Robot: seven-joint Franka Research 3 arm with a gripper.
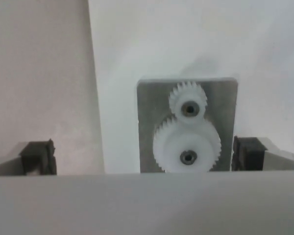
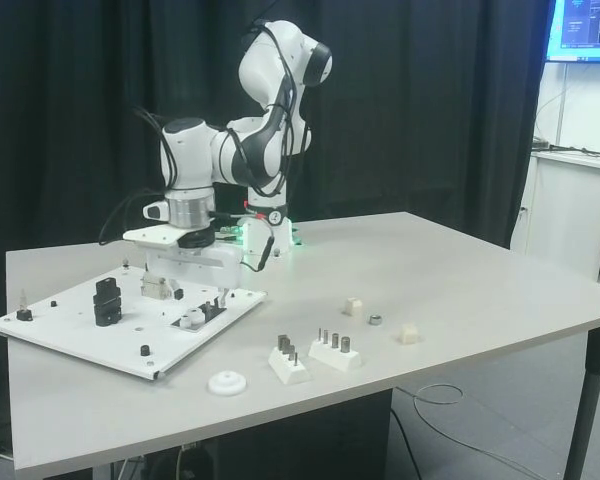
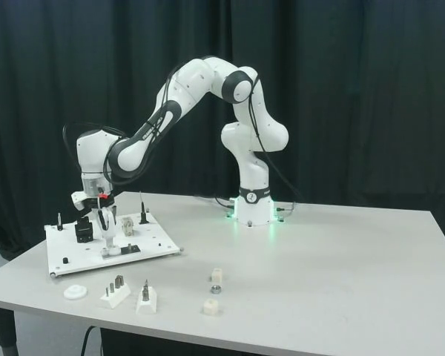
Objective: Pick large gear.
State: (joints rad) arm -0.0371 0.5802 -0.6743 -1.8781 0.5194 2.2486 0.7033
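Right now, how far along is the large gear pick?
Done: the gripper sits above the grey plate, its open fingers on either side of the large gear. In hand: nothing. The gear remains on its peg, meshed with the small gear. Left: descend, close, lift.

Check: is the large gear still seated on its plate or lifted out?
Seated: the large gear lies flat on the grey plate, meshed with the small gear.

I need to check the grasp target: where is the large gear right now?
In the wrist view the large gear sits on the grey plate, meshed with the small gear, between the open claw's fingertips, on the white board.
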